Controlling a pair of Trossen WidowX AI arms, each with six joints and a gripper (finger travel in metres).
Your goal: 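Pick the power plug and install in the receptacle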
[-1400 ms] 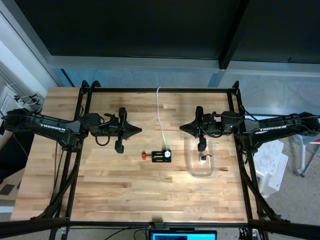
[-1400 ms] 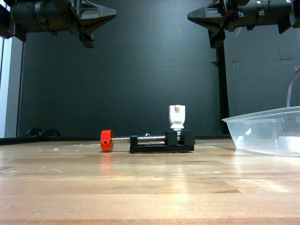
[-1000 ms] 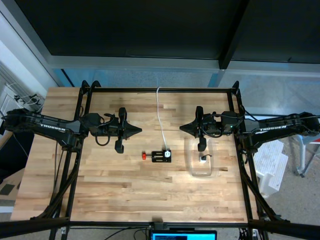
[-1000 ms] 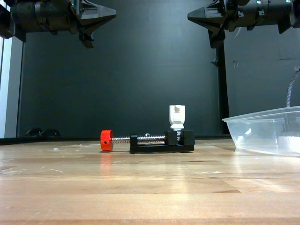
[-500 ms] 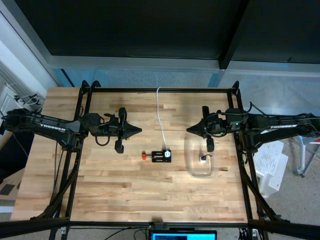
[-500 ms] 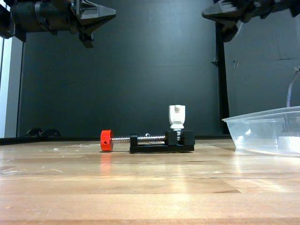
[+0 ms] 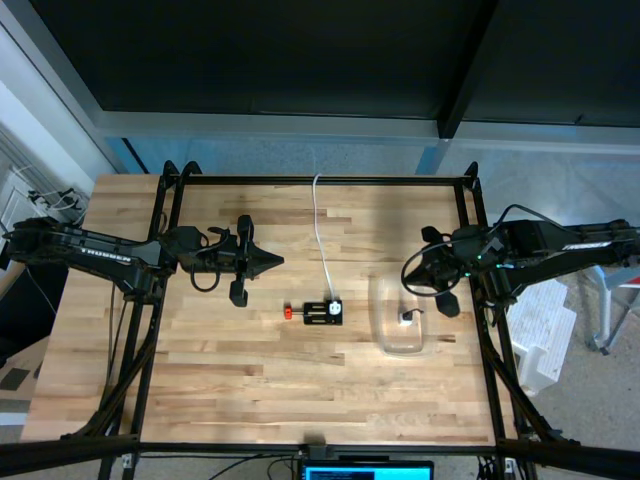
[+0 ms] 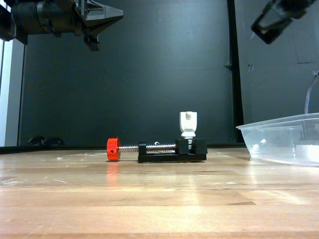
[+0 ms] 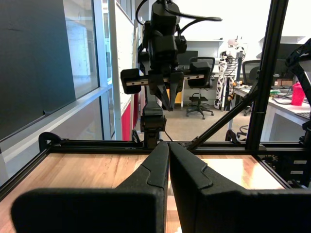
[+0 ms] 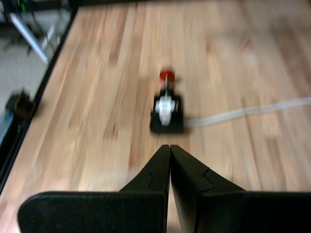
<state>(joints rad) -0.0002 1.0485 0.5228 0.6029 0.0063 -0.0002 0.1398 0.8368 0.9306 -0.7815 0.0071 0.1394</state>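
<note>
Pale wooden planks make up the worktop [image 7: 250,370], framed by black rails. Near its middle sits a small black vise [image 7: 320,313] with a red knob [image 7: 287,312] on its screw end. The vise grips the receptacle [image 7: 335,306], a white socket standing upright. From it a long white cable [image 7: 321,230] runs off toward the worktop's far edge.

To the right of the vise, apart from it, lies a clear plastic tray [image 7: 385,340]. The power plug [image 7: 413,315], tiny and black, rests inside this tray just beside a small white square piece [image 7: 405,321].

The right gripper [image 7: 408,278] hangs high in the air over the tray's far end, tilted downward and pointing inward. Its wrist view shows the fingers pressed together with nothing between them, and the vise, receptacle and knob lie ahead of the tips.

The left gripper [image 7: 276,262] hovers high over the left half of the worktop, level and pointing inward, well apart from the vise. Its fingers are likewise pressed together and hold nothing.
</note>
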